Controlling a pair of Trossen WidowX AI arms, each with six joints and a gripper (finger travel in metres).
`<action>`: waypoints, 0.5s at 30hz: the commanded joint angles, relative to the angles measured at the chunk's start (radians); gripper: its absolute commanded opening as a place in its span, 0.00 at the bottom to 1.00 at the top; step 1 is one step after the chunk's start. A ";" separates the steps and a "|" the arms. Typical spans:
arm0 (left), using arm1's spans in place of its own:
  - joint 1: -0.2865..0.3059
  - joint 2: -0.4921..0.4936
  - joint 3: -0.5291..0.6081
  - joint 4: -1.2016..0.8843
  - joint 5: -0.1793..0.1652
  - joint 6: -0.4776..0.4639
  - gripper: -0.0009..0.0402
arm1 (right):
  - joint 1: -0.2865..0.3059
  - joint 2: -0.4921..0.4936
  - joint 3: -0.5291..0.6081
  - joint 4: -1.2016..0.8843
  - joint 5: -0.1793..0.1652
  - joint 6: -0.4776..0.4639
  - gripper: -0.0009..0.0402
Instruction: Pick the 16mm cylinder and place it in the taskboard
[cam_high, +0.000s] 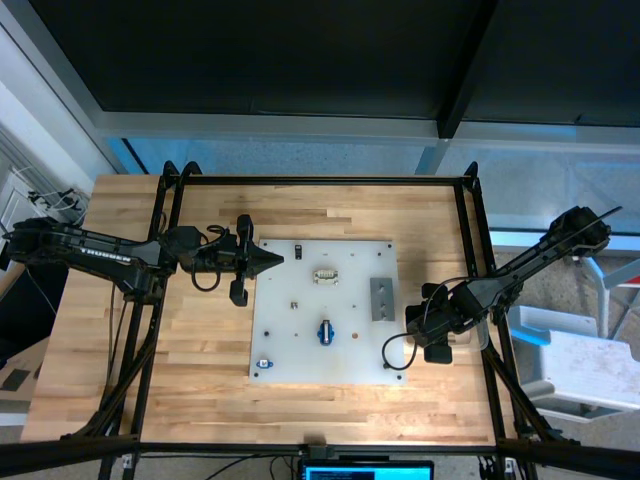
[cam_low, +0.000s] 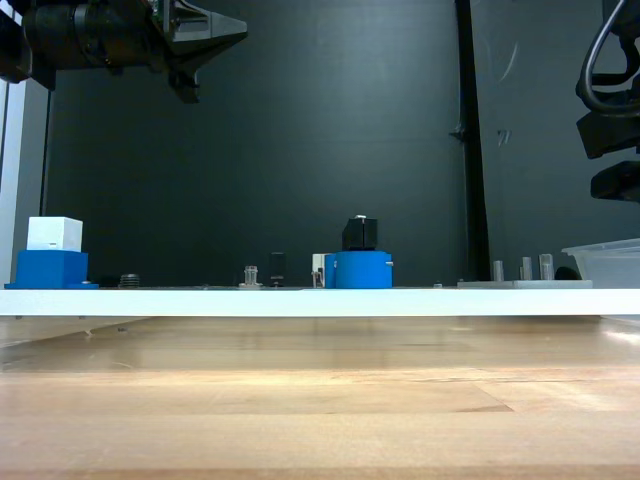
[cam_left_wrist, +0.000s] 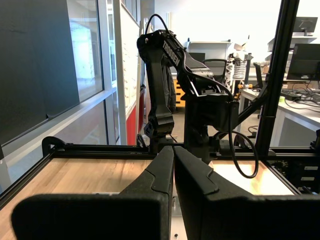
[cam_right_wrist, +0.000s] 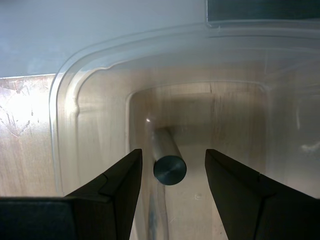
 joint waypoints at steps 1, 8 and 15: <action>0.000 0.000 0.000 0.000 0.000 0.000 0.02 | 0.000 0.000 -0.005 0.014 0.000 0.000 0.43; 0.000 0.000 0.000 0.000 0.000 0.000 0.02 | 0.000 0.000 -0.006 0.018 0.001 0.000 0.38; 0.000 0.000 0.000 0.000 0.000 0.000 0.02 | 0.000 0.000 -0.006 0.018 0.001 0.000 0.31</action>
